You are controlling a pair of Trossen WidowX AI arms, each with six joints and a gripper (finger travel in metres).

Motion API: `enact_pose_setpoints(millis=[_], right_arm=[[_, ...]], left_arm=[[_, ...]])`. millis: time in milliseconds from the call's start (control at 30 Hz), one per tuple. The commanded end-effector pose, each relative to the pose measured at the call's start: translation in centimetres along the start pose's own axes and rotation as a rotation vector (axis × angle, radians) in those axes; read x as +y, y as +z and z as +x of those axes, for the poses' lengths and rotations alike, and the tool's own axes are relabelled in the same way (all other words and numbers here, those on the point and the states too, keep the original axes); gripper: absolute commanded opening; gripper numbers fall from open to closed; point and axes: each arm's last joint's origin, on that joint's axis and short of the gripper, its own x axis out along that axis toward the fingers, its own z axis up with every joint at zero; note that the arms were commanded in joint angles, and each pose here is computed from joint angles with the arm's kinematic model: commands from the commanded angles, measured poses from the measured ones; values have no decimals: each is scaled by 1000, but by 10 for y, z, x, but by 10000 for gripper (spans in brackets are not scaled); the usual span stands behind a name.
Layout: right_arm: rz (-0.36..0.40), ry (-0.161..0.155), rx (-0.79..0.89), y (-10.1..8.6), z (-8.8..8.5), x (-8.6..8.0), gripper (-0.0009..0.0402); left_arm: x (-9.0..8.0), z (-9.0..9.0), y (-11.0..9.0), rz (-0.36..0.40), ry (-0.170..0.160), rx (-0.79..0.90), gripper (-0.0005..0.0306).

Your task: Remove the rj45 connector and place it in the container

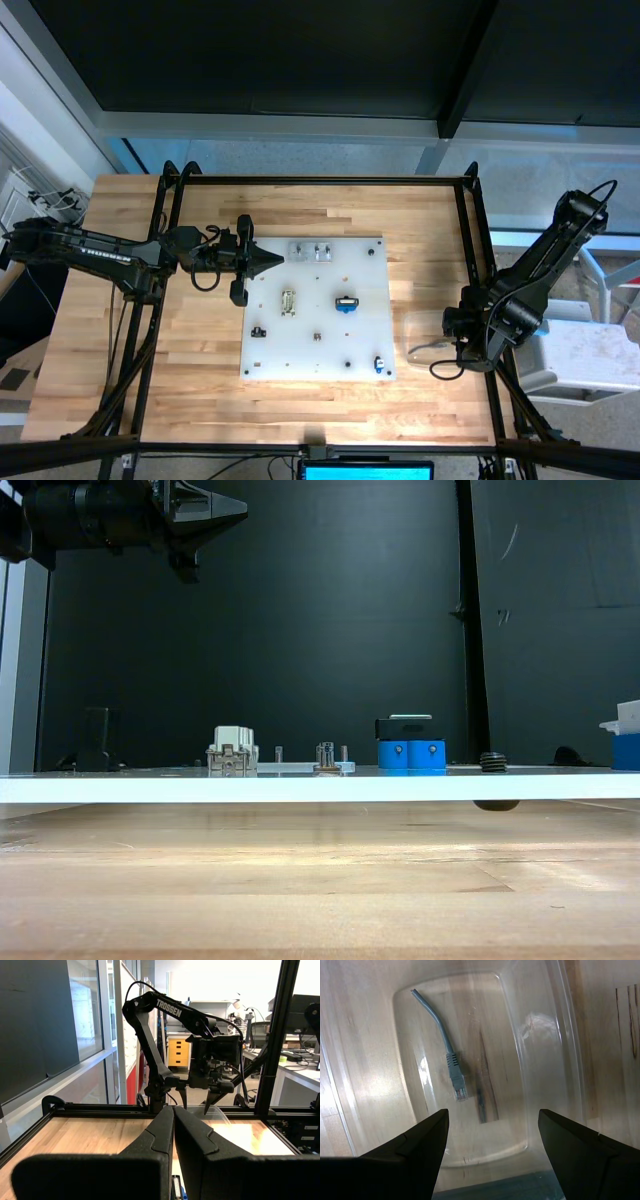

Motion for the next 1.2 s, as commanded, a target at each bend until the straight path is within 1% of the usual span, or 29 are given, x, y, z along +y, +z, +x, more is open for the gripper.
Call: enact_pose_setpoints(millis=[33,333,600,1200], right_arm=[[-1,0,-1,0,0,0,251],[-2,0,-1,0,0,0,252],[-4,-9,4,0,0,-1,252],[-4,-9,6,-1,0,-1,252]], left_arm=[[0,0,0,0,0,0,0],[0,0,0,0,0,0,0],[0,0,0,0,0,0,0],[0,0,0,0,0,0,0]])
